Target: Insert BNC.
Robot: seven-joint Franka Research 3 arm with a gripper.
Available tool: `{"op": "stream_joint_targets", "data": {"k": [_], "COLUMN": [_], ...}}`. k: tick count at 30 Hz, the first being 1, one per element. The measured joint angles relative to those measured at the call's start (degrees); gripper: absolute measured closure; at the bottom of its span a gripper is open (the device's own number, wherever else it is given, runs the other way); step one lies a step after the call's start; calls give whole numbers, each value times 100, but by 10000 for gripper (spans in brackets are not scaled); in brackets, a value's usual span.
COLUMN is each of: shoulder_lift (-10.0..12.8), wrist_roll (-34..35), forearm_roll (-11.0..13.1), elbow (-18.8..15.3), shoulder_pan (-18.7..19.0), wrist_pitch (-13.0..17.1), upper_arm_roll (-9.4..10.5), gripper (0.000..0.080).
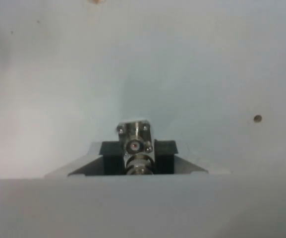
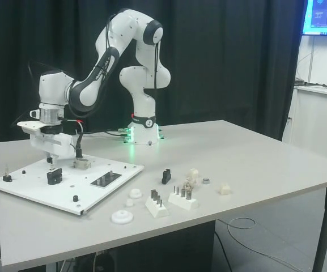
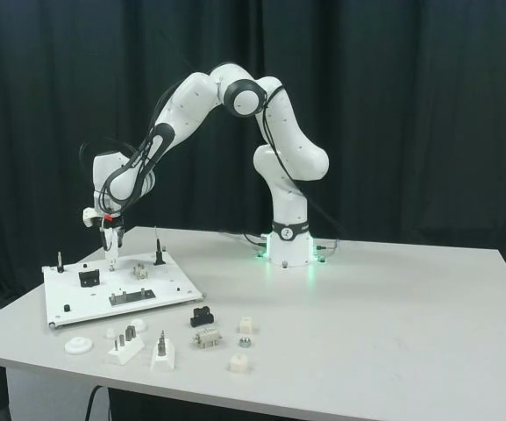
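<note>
A BNC plug (image 1: 139, 164), clamped between the black fingers of the gripper (image 2: 51, 156), hangs just above its flanged socket (image 1: 135, 137) on the white board (image 2: 112, 187) at the table's left end; the plug looks lined up but not yet seated, so the push down remains. The white arm (image 3: 191, 101) arches over from its base (image 3: 291, 250), wrist pointing straight down.

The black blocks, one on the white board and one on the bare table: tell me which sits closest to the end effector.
The black block on the white board, just below the end effector. The other black block stands off the board on the grey table, farther away.
</note>
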Motion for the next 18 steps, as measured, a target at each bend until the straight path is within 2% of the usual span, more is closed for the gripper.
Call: {"op": "stream_joint_targets", "data": {"k": [18], "shoulder_lift": [146], "wrist_roll": [0], "forearm_roll": [107], "elbow": [36], "shoulder_pan": [-5], "wrist_pitch": [212], "upper_arm_roll": [81], "gripper": [678]}}
